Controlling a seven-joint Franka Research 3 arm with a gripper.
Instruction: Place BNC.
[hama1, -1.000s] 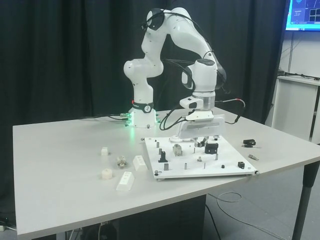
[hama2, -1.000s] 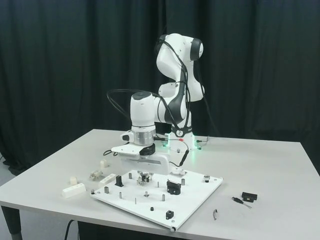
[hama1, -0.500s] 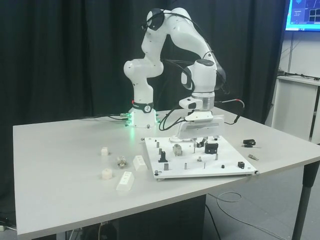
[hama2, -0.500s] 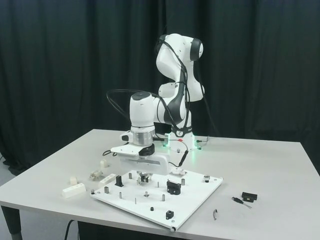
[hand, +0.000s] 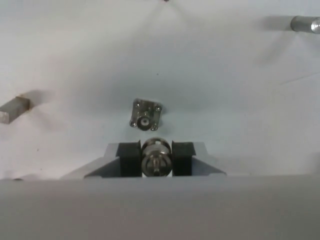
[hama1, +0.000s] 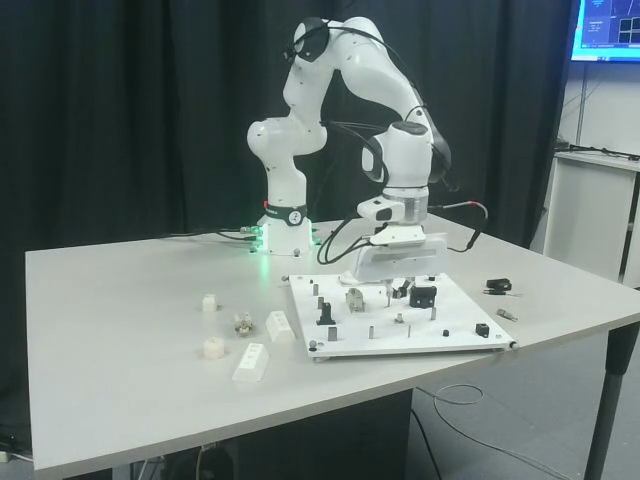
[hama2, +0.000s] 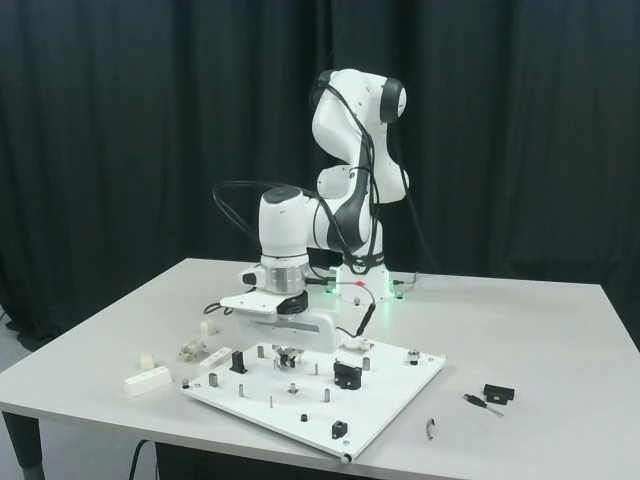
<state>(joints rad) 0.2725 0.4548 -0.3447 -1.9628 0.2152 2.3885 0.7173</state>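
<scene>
Wrist view, nearest: the hand (hand: 157, 159) is clamped on the BNC connector (hand: 156, 156), one black finger pad (hand: 129, 157) pressed against each side of its metal barrel. Just beyond the connector, apart from it and lower, one square-flanged BNC socket (hand: 145, 114) sits on the white board (hand: 225, 90). Two metal pegs show at the edges of this view: one block-shaped peg (hand: 14, 108) and one round peg (hand: 305, 23).

First room view: at the near edge of the table (hama1: 110, 370) lie four small white blocks, namely a long block (hama1: 251, 362), a round block (hama1: 212, 348), a wedge block (hama1: 278, 325) and a small cube (hama1: 209, 301), together with one small metal part (hama1: 241, 323). The board lies flat on the table and carries one black bracket (hama1: 325, 312), one black holder (hama1: 423, 295) and several upright pegs too small to count. Beside the board lie one black plug (hama1: 499, 286) and one small metal piece (hama1: 507, 314).

Pose: the white arm (hama1: 345, 70) rises from its base (hama1: 285, 232), where green lights glow, folds over at the elbow and drops its wrist (hama1: 405, 180) vertically, so that the hand points straight down above the middle of the board, holding the connector clear of the socket. Behind hangs a black curtain (hama1: 130, 110).
</scene>
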